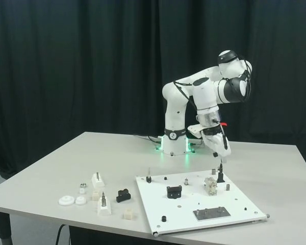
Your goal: Pick large gear.
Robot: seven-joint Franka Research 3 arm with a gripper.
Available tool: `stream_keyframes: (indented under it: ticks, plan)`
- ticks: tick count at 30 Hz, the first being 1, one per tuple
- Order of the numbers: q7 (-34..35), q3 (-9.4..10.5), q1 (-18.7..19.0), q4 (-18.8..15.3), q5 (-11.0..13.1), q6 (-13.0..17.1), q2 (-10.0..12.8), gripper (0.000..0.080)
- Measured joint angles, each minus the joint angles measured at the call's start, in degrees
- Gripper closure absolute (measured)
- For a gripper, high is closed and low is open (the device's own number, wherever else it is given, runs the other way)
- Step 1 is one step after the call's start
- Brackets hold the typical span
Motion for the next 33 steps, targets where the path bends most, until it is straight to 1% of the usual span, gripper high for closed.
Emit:
stream_keyframes:
  ticks: [1,5,8,10,11,18,28,33]
  plan:
    - [0.0,-0.36,0.0,0.1,-0.4,-0.2,0.0,0.0052]
    - [0.0,-1.50,0.0,0.5,-1.9,-0.6,0.0,0.0052]
    - [0.0,-1.82,0.0,0.7,-2.7,-0.6,0.0,0.0052]
    - [0.0,-1.87,0.0,0.9,-3.0,-0.6,0.0,0.0052]
    - [0.0,-1.86,0.0,1.0,-3.1,-0.6,0.0,0.0005]
    - [-0.1,-1.86,0.0,1.3,-3.7,-0.6,0.0,0.0003]
    - [-3.0,-1.82,0.0,1.6,-4.4,-0.2,0.2,0.0003]
    - [-4.0,-1.82,0.0,1.8,-5.2,0.1,0.3,0.0003]
